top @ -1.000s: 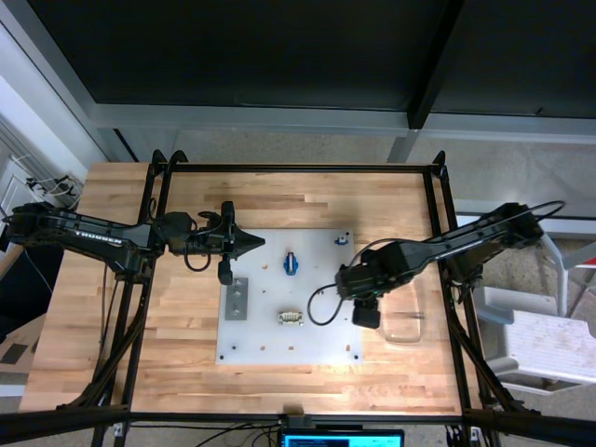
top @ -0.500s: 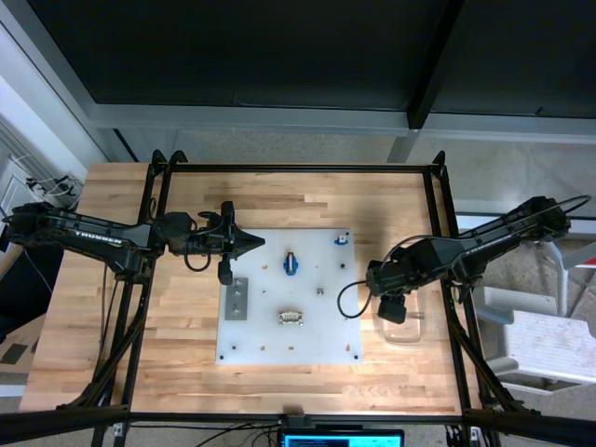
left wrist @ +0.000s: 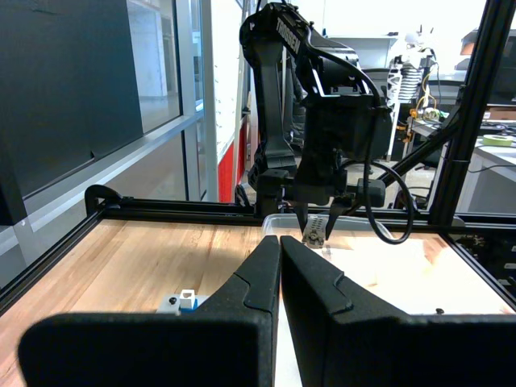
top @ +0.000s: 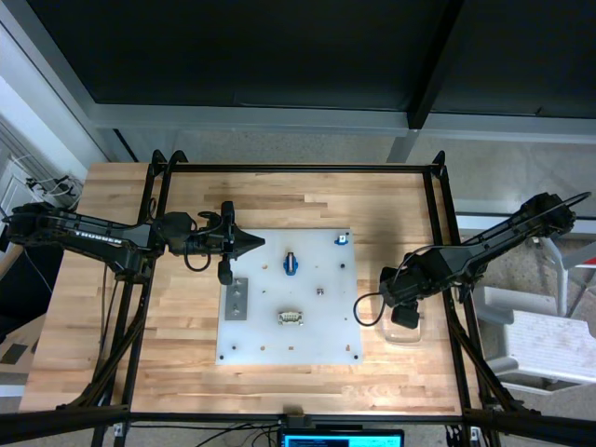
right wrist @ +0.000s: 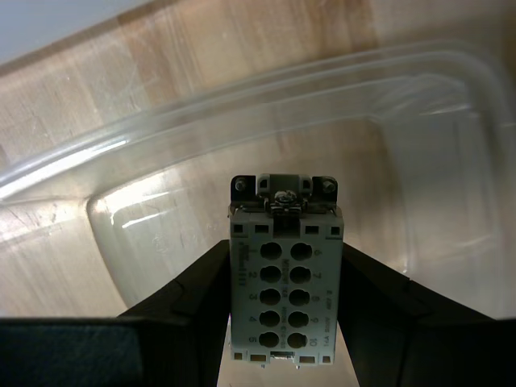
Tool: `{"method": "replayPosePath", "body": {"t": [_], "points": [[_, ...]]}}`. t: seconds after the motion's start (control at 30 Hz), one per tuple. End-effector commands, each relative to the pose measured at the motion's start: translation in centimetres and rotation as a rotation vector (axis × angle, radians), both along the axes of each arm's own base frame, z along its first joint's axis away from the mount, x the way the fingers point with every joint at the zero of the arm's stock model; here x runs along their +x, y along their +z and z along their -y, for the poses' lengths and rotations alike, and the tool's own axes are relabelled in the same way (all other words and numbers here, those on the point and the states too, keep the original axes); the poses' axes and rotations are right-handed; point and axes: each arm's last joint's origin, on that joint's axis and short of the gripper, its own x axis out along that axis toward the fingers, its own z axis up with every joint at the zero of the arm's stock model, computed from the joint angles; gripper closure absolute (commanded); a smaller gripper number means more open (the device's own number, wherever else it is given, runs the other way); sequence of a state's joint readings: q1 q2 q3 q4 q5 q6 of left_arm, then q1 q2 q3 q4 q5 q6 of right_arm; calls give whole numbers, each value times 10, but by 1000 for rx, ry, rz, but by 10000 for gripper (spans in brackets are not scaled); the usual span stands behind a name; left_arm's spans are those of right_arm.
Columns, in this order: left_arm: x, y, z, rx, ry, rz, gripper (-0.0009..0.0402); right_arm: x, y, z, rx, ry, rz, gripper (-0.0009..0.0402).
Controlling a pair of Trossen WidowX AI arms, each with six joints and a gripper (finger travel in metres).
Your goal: Remove the HAN10-E connector and place it in the container
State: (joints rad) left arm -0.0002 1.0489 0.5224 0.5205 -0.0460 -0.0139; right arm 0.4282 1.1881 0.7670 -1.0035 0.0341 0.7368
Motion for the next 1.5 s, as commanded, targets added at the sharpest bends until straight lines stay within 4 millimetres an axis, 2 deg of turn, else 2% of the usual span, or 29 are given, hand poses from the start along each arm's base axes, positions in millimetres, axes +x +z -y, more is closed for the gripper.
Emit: {"method": "replayPosePath", "body": {"t": [0.03, 0.33, 0.77, 0.9, 1.27, 1.5], "points": [[0, 0, 0, 0, 0, 1, 393, 0, -7, -2, 12, -5, 20, 350], [0, 0, 0, 0, 0, 1, 393, -2, -24, -2, 27, -2, 51, 350], [0, 0, 0, 0, 0, 1, 393, -2, -31, -3, 34, 0, 67, 341], [0, 0, 0, 0, 0, 1, 393, -2, -31, -3, 35, 0, 67, 302], [0, 0, 0, 0, 0, 0, 393, -2, -31, -3, 36, 3, 68, 155], [0, 0, 0, 0, 0, 1, 393, -2, -31, -3, 36, 5, 67, 105]]}}
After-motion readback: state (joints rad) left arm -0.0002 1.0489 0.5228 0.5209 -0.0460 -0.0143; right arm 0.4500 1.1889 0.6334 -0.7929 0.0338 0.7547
